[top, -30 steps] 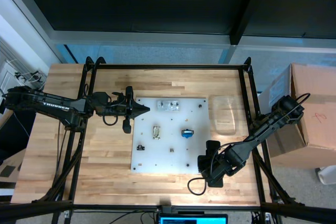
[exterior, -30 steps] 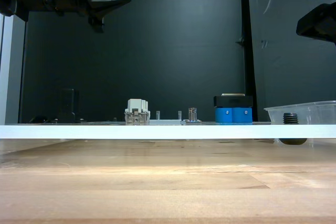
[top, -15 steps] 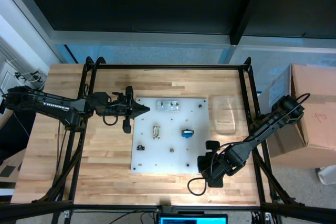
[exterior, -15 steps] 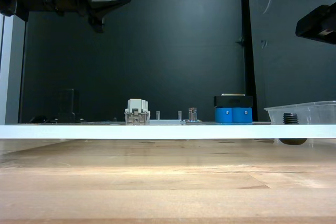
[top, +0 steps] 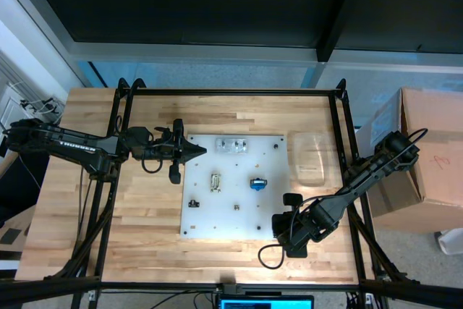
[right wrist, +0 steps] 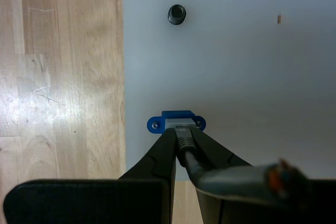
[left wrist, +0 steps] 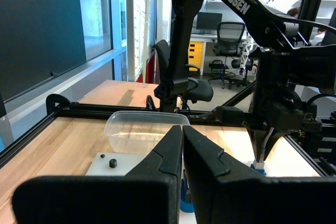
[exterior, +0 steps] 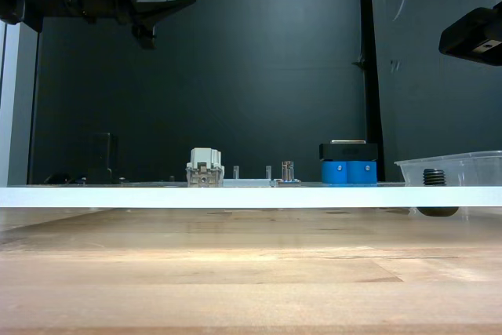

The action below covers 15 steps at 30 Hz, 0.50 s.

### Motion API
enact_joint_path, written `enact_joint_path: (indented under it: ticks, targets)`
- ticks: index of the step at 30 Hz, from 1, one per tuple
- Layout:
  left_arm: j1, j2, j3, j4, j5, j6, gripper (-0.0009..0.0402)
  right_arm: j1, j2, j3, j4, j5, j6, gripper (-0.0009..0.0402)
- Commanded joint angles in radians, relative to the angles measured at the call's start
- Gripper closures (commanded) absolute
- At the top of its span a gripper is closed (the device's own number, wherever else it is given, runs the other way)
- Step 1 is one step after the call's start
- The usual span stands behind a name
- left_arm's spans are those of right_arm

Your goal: Remove the RJ45 connector from the taskboard and place in the container

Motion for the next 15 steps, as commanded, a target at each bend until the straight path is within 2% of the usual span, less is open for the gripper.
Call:
enact_joint_path:
  ticks: [1,6,15]
  targets:
    - [0.000,0.000,0.000,0.000,0.000,0.000,0.0393,-0.001,-0.011,0.000,0.000,0.000,-0.002,0.0394]
    - [0.000,0.000,0.000,0.000,0.000,0.000,0.0393,-0.002,-0.031,0.006,-0.016,0.024,-0.007,0.0393]
    - [0.000,0.000,0.000,0.000,0.000,0.000,0.0393,-0.011,-0.089,0.063,-0.080,0.024,-0.032,0.0393]
